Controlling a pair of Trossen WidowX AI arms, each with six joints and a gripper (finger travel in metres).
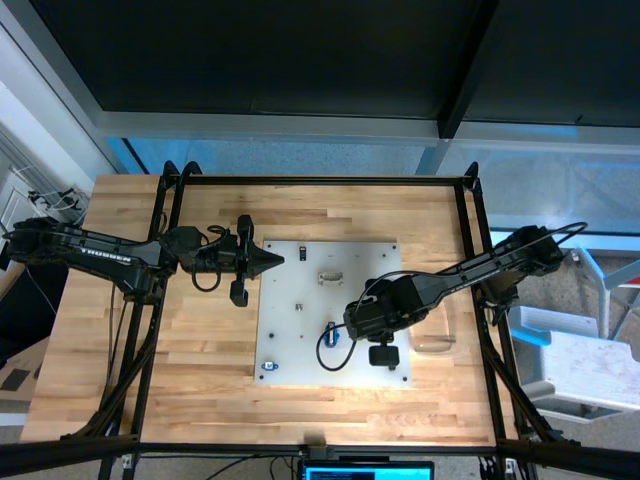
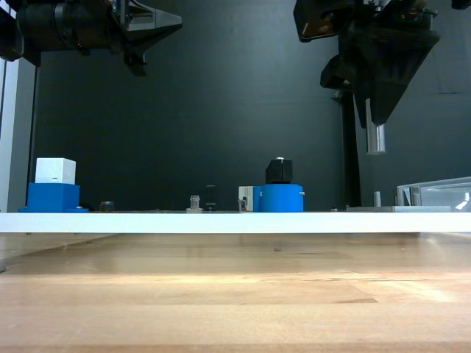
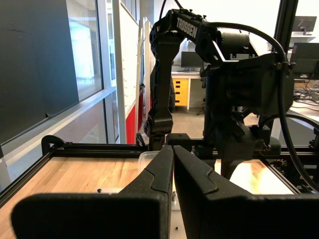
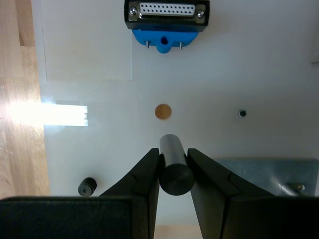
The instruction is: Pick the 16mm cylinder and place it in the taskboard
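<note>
My right gripper (image 4: 173, 172) is shut on the 16mm cylinder (image 4: 174, 164), a short grey metal peg held upright between the fingers. It hangs above the white taskboard (image 4: 249, 59), just short of a small round hole (image 4: 162, 111). From table height the cylinder (image 2: 376, 138) pokes out below the right gripper (image 2: 375, 121), well above the taskboard (image 2: 221, 222). From above, the right gripper (image 1: 365, 318) is over the taskboard (image 1: 290, 340) at its right half. My left gripper (image 1: 272, 260) hovers shut at the board's left edge, its fingers (image 3: 164, 172) pressed together and holding nothing.
A blue connector (image 4: 167, 20) lies beyond the hole, with a grey metal block (image 4: 264, 174) and a small black knob (image 4: 86, 186) nearer. A clear plastic tray (image 1: 437, 335) sits right of the board. A blue base with a white cube (image 2: 53, 193) stands at the board's left.
</note>
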